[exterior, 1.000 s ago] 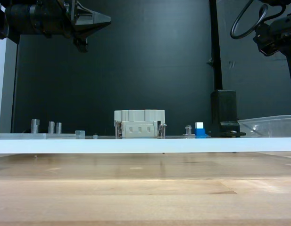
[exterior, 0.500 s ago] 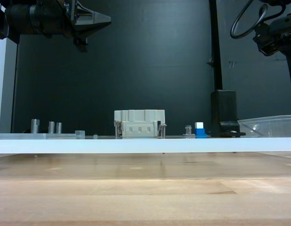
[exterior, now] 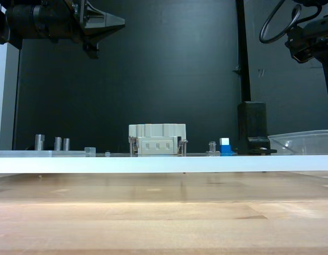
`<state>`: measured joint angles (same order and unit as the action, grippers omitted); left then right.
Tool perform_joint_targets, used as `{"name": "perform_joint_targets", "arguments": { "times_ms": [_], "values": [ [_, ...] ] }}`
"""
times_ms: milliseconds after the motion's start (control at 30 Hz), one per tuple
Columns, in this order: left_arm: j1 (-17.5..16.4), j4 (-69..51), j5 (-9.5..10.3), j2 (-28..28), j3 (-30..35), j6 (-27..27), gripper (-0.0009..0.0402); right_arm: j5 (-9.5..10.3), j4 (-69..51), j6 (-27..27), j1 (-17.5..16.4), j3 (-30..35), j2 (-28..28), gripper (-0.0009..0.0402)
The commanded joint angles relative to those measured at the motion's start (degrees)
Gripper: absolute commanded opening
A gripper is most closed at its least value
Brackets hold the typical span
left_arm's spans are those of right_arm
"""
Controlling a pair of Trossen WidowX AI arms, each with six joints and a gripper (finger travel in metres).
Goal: Remove the USB connector from the USB hub and place in the container
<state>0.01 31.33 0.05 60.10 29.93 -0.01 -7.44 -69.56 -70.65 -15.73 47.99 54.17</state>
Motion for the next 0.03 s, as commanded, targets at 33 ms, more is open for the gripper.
{"name": "perform_joint_targets", "arguments": {
  "times_ms": [33],
  "values": [
    [-0.02,0.02,0.00,0.02,0.02,0.00,0.0001,0.00,0.17,-0.02,-0.02,0.02,0.00,0.0165]
  ]
}}
